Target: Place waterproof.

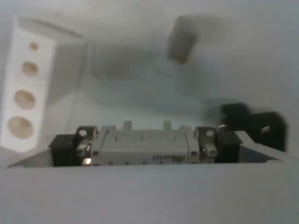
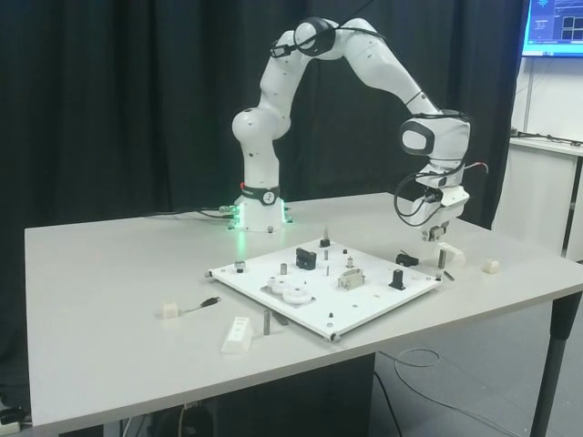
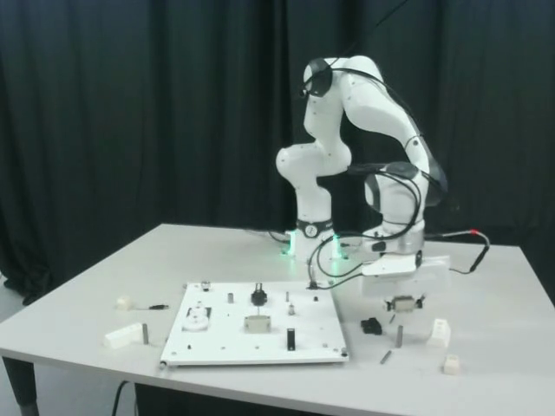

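Pincer (image 1: 145,148) pinching what looks like grey connector (image 1: 145,145); arm (image 2: 364,64) arched, wrist hovering beside white board (image 2: 319,296).

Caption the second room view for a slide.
White arm holds its gripper above the grey table, beside the white board.

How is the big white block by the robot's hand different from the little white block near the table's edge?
The big white block is taller and longer; the little white block is a small stub. The big one lies near the white board and the hand, which holds a grey connector; the little one sits farther out, toward the edge. Both are white and rest on the grey table.
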You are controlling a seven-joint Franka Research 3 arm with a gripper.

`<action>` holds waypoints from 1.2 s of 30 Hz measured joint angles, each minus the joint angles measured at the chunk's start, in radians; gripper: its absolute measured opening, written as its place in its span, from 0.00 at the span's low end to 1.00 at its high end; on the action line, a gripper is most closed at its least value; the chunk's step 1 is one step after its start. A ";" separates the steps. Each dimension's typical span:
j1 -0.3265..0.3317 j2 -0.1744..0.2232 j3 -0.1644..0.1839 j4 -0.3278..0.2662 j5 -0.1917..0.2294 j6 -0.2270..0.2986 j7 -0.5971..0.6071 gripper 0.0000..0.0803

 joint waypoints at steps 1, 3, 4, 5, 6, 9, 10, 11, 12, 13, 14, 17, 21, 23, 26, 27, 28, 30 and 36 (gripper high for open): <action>0.007 0.002 0.000 0.000 0.000 0.000 0.007 0.77; 0.021 0.007 0.000 -0.001 0.000 0.002 0.019 0.77; 0.027 0.010 0.000 -0.001 0.000 0.003 0.024 0.77; 0.033 0.013 0.000 -0.001 -0.001 0.005 0.031 0.77; 0.038 0.015 0.000 -0.001 -0.001 0.006 0.038 0.77; 0.049 0.023 0.000 -0.001 -0.004 0.013 0.053 0.77; 0.052 0.025 0.000 -0.001 -0.006 0.016 0.058 0.77; 0.055 0.028 0.000 -0.001 -0.008 0.019 0.061 0.77; 0.056 0.030 0.000 -0.002 -0.010 0.022 0.065 0.77; 0.058 0.033 0.000 -0.002 -0.013 0.024 0.068 0.77; 0.059 0.035 0.000 -0.002 -0.014 0.025 0.071 0.77; 0.059 0.042 0.000 -0.002 -0.019 0.029 0.076 0.77; 0.059 0.052 -0.002 -0.002 -0.019 0.039 0.077 0.77; 0.059 0.056 -0.004 -0.002 -0.019 0.044 0.078 0.77; 0.059 0.063 -0.005 -0.002 -0.019 0.048 0.080 0.77; 0.058 0.066 -0.005 -0.002 -0.019 0.051 0.081 0.77; 0.058 0.068 -0.005 -0.002 -0.019 0.053 0.083 0.77; 0.058 0.073 -0.005 -0.002 -0.019 0.058 0.086 0.77; 0.058 0.084 -0.005 -0.002 -0.019 0.066 0.091 0.77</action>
